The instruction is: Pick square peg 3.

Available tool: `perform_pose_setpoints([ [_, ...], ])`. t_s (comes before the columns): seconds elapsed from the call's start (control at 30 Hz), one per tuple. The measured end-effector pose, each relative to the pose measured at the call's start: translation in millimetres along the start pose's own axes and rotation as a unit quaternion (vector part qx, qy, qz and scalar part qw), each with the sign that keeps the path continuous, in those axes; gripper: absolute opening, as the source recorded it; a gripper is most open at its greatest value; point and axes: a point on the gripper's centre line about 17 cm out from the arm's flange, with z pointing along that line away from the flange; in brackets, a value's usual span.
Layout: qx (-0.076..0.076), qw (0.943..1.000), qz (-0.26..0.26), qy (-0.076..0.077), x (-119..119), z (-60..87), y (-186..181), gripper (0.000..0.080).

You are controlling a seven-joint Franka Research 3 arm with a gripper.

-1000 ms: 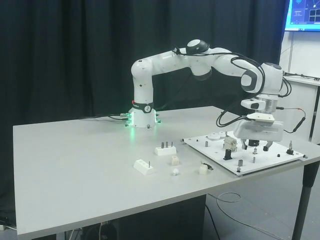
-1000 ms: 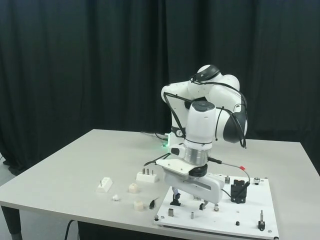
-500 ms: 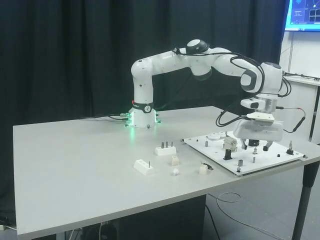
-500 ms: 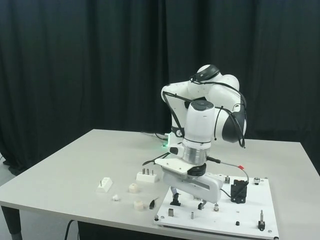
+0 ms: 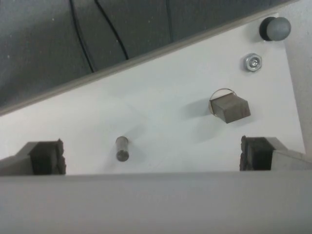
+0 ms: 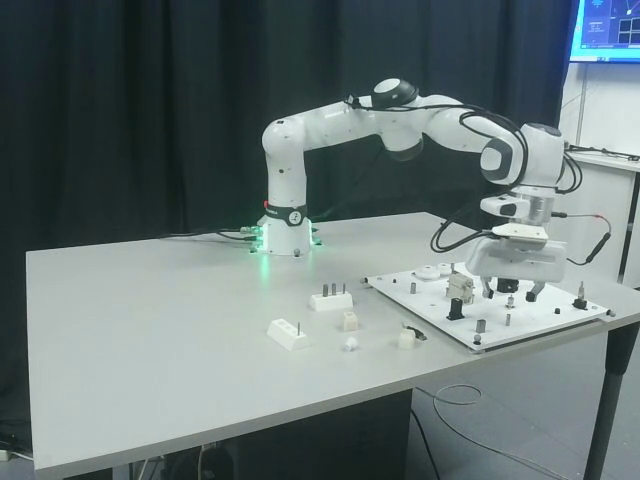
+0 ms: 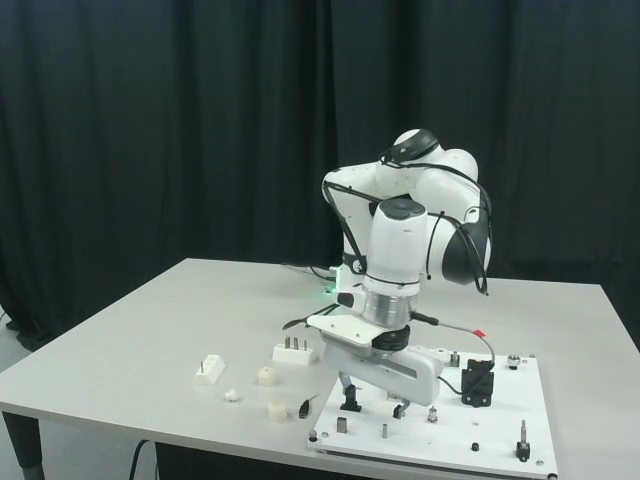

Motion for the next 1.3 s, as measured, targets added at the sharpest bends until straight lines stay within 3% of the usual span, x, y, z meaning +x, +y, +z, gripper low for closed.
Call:
perform_pose_setpoints([
  [0.4,-0.002,0.9997,0.023,-0.002,1.1,-12.8,6.4,0.0800],
  [0.63,-0.015,0.9992,0.036,-0.010,-1.1,-27.5,21.2,0.0800],
  [1.3,-0.088,0.9932,0.065,-0.039,-17.6,-57.4,109.7,0.0800],
])
